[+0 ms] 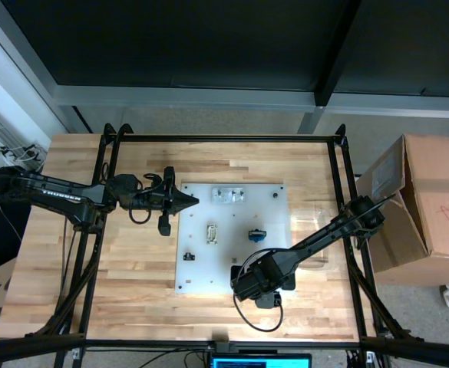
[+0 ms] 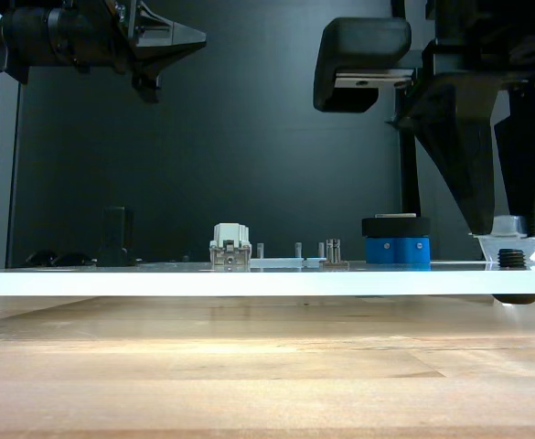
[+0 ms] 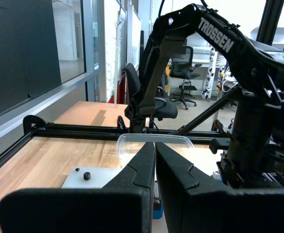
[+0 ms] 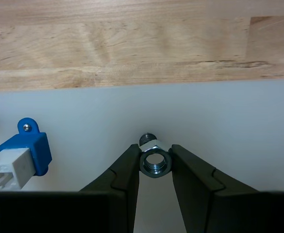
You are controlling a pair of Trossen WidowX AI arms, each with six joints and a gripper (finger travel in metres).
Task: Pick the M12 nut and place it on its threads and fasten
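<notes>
— How far along is it?

— The pick looks done. Over the near right edge of the white board point(image 1: 209, 272), the right gripper point(image 2: 500, 229) points down. Its fingers point(image 4: 127, 170) are closed partway on the nut point(image 4: 155, 162), which is held flat and clear of its seat. The stud point(image 2: 514, 259) stands just beneath with its ribs bare. Its top peeks out beside the nut, so I judge the two slightly out of line. Left to do: centre, lower, screw it down.

— Anything around it, or in the way?

— A cardboard box point(image 1: 424, 207) sits well off the board's right side. A clear tray point(image 3: 127, 145) lies just beside the board's right edge, near the stud, and may crowd the fingers during turning. The left gripper point(image 3: 155, 150) hangs high over the board's far left corner, fingers pressed nearly together, holding nothing. A blue block point(image 2: 397, 249) stands mid-board, apart from the stud.
</notes>
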